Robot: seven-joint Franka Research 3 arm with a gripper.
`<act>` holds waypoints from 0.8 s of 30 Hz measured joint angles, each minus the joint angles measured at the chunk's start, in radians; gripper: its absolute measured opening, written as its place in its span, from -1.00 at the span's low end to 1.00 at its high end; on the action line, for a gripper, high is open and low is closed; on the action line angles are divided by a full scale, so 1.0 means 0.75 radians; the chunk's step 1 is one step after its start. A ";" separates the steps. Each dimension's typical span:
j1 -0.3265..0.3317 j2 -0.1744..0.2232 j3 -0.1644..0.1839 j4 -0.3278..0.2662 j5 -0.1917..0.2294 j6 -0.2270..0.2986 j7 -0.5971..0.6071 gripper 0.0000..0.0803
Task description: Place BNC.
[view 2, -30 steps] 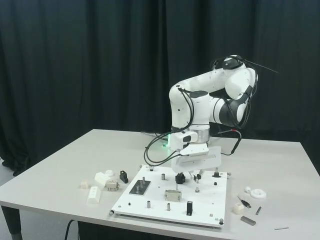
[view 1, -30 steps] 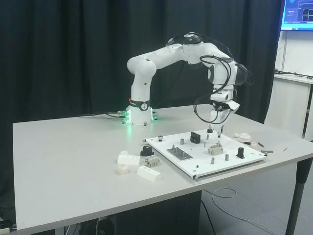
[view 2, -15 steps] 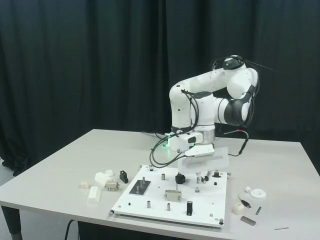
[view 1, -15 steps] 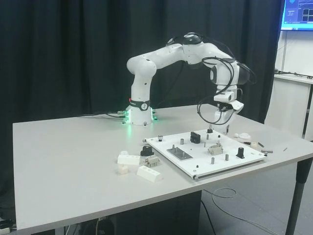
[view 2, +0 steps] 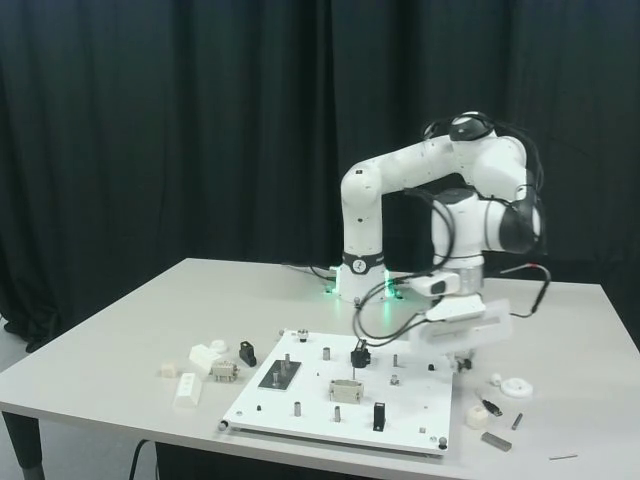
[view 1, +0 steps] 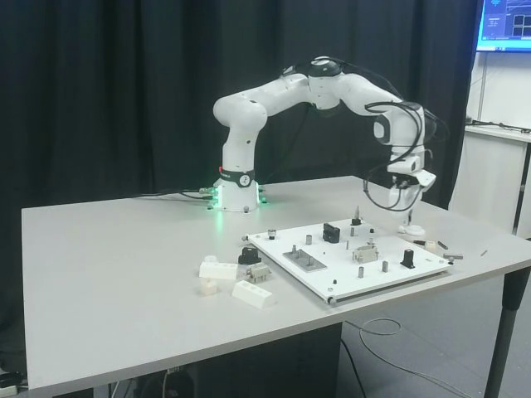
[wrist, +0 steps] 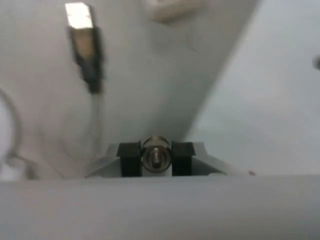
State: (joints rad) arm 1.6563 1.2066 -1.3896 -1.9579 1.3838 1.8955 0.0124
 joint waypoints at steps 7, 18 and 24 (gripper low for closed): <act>0.036 0.007 0.064 0.075 -0.009 0.102 0.148 -0.69; 0.042 0.018 0.154 0.156 -0.053 0.191 0.289 -0.69; 0.040 0.023 0.168 0.181 -0.057 0.195 0.325 -0.69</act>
State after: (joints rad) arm 1.6866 1.2240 -1.2637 -1.8224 1.3415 2.0417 0.2560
